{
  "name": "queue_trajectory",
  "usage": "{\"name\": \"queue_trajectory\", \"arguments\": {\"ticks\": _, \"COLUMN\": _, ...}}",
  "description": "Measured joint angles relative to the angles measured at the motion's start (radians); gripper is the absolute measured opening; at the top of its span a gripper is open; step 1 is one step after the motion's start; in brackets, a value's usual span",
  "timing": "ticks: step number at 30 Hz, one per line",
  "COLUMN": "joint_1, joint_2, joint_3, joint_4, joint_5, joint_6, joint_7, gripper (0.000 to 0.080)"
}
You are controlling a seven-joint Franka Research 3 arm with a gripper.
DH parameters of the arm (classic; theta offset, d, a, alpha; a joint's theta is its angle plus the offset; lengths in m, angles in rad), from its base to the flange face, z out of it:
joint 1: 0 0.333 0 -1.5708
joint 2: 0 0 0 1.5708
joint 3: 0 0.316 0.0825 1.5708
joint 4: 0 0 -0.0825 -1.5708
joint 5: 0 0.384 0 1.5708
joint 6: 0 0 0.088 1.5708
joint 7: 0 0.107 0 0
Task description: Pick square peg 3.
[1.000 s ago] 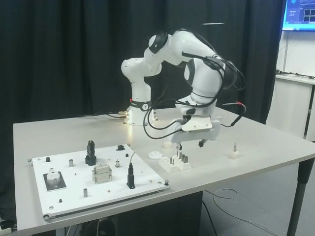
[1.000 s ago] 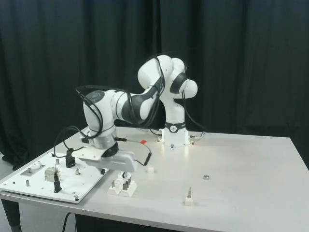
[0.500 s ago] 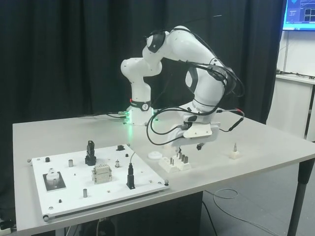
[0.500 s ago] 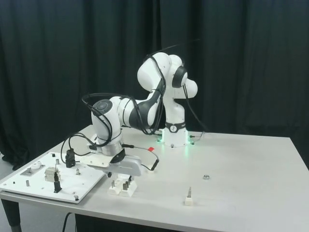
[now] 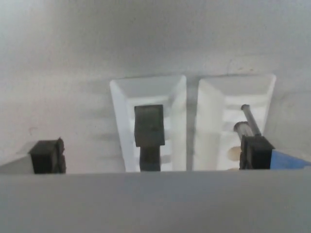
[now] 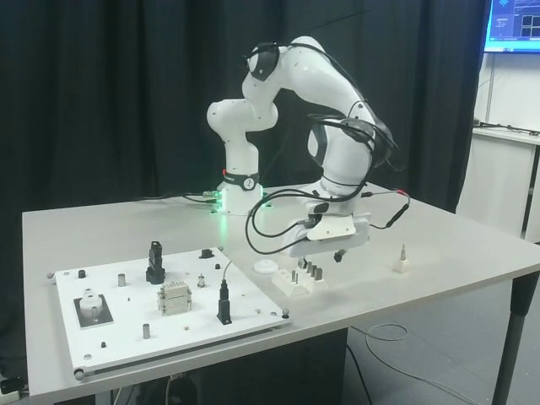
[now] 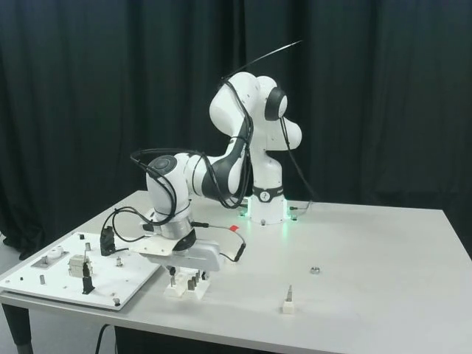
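Two white peg holders [image 5: 148,92] stand side by side on the grey table. One holds upright grey square pegs [image 5: 148,125]; the other [image 5: 235,97] holds thin round pegs [image 5: 246,116]. My gripper [image 5: 151,154] hangs just above them, open, with a black fingertip [image 5: 47,156] well out on one side and the other at the round-peg holder. A square peg stands in the middle of the gap, untouched. From the room, the gripper [image 6: 321,253] hovers over the holders [image 6: 302,284], and likewise the gripper [image 7: 186,270] above the holders [image 7: 184,290]. I cannot tell which peg is number 3.
A white assembly board [image 6: 169,316] with several fixtures lies to one side of the holders. A white disc [image 6: 267,267] sits close behind them. A single peg on a small white base [image 6: 402,260] and a small nut [image 7: 314,271] lie farther off. The arm's base [image 7: 267,203] glows green.
The arm has swung the gripper sideways toward the assembly board and settled it over the peg holders. The elbow has risen. The base light has turned green.
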Motion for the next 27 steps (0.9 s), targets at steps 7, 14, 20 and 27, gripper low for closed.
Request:
{"name": "queue_trajectory", "arguments": {"ticks": 7, "joint_1": 0.011, "joint_2": -0.052, "joint_3": 0.016, "joint_4": -0.105, "joint_5": 0.000, "joint_6": 0.081, "joint_7": 0.000, "gripper": 0.0800}}
{"name": "queue_trajectory", "arguments": {"ticks": 14, "joint_1": 0.026, "joint_2": -0.094, "joint_3": 0.023, "joint_4": -0.200, "joint_5": 0.000, "joint_6": 0.172, "joint_7": 0.000, "gripper": 0.0800}}
{"name": "queue_trajectory", "arguments": {"ticks": 20, "joint_1": 0.039, "joint_2": -0.120, "joint_3": 0.023, "joint_4": -0.266, "joint_5": -0.001, "joint_6": 0.242, "joint_7": 0.000, "gripper": 0.0800}}
{"name": "queue_trajectory", "arguments": {"ticks": 27, "joint_1": 0.049, "joint_2": -0.142, "joint_3": 0.023, "joint_4": -0.322, "joint_5": -0.002, "joint_6": 0.300, "joint_7": 0.000, "gripper": 0.0800}}
